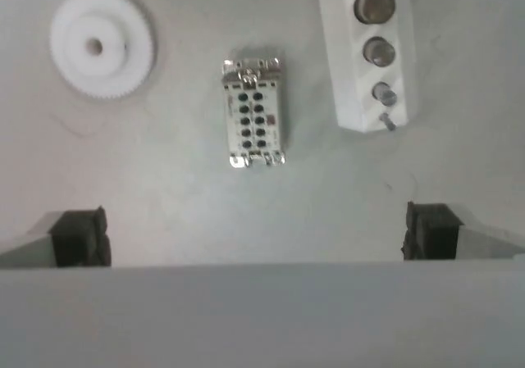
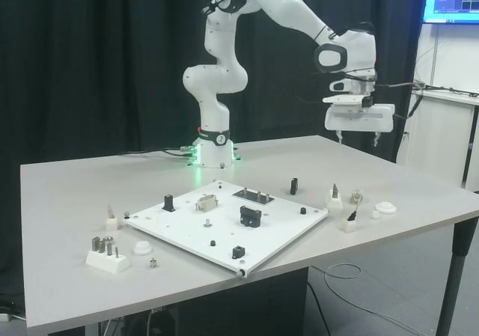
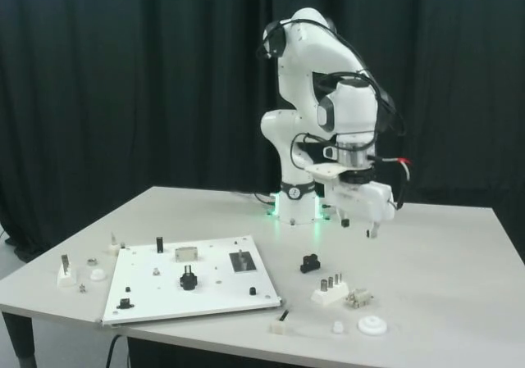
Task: Pick waterproof.
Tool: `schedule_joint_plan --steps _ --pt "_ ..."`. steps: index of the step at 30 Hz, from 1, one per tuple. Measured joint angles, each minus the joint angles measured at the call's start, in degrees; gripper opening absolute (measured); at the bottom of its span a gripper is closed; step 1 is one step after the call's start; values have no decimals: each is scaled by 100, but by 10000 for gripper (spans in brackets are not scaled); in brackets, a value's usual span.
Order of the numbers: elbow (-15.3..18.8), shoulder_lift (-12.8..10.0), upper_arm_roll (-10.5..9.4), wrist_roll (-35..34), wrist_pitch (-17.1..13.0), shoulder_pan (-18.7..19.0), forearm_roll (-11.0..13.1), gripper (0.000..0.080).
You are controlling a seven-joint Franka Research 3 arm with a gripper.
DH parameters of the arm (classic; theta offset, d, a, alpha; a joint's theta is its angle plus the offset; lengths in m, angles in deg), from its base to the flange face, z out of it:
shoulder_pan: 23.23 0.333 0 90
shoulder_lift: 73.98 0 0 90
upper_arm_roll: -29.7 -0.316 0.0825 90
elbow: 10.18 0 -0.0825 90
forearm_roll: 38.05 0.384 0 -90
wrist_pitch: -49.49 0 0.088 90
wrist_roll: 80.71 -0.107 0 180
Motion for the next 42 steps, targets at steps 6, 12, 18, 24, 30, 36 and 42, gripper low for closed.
schedule_joint_plan --steps 6,12,18,24,30,36,42 --pt "-224 -379 39 -213 -53 9 -255 800" --pt "-408 -706 151 -292 -96 94 -347 800" --pt "-568 -972 415 -292 -119 382 -350 800" --pt "-744 -1213 895 -292 -154 929 -353 800" --pt "-924 -1413 1452 -265 -149 1559 -353 800" --pt "-1059 -1527 1928 -256 -70 2079 -352 800" --pt "-1098 -1557 2234 -256 14 2355 -344 800"
